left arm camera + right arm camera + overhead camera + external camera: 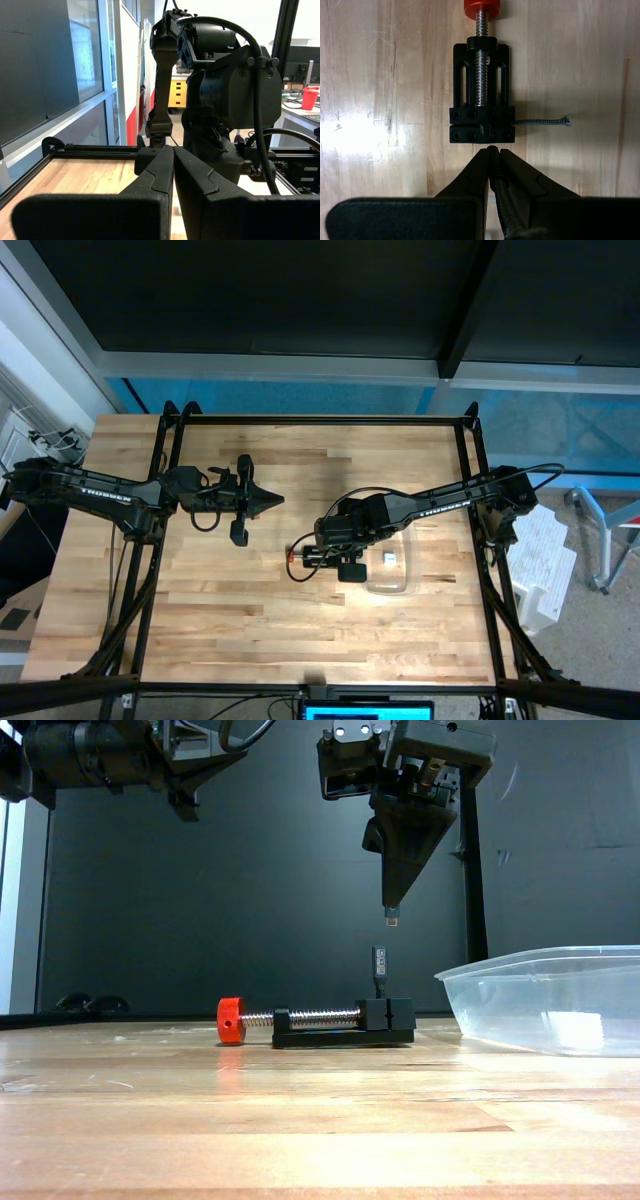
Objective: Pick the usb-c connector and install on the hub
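Two arms show from above: the left gripper (274, 501) hovers centre-left, and the right gripper (332, 543) hangs over one vise (314, 558) beside one clear tub (400, 581). At table level we see one usb-c connector (391, 917) pinched in the right fingers, apart above one hub (379, 970) that stands upright in the vise. In the left wrist view, fingers (155, 175) are pressed together. In the right wrist view, fingers clench the connector.

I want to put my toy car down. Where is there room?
The table is bare along its near edge, before the vise and tub. Crowded middle: right pincer holds the usb-c connector above the clamped hub; left pincer hovers shut farther left.
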`<action>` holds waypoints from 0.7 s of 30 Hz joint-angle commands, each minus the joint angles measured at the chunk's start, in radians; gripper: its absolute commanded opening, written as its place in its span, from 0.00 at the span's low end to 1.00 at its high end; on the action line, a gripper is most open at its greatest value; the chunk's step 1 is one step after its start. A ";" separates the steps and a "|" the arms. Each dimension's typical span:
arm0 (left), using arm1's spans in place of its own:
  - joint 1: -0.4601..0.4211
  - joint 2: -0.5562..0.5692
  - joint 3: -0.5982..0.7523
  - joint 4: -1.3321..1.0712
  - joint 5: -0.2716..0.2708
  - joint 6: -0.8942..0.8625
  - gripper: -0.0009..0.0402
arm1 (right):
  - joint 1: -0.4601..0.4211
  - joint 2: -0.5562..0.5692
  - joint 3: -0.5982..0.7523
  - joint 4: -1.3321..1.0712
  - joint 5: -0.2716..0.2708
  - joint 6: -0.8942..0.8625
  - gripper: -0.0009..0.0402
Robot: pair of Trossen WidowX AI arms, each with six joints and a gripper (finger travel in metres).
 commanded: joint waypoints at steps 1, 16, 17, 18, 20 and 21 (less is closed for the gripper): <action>0.000 0.000 0.000 0.000 0.000 0.000 0.02 | 0.001 0.000 -0.002 0.008 0.001 0.000 0.02; 0.000 0.000 0.000 0.000 0.000 0.000 0.02 | 0.001 0.046 0.012 0.035 0.007 -0.011 0.02; 0.000 0.000 0.000 0.000 0.000 0.000 0.02 | 0.001 0.048 0.012 0.036 0.005 -0.010 0.02; 0.000 0.000 0.000 0.000 0.000 0.000 0.02 | 0.001 0.050 0.011 0.036 0.005 -0.010 0.02; 0.000 0.000 0.000 0.000 0.000 0.000 0.02 | 0.001 0.050 0.011 0.036 0.005 -0.008 0.02; 0.000 0.000 0.000 0.000 0.000 0.000 0.02 | 0.001 0.050 0.011 0.035 0.005 -0.005 0.02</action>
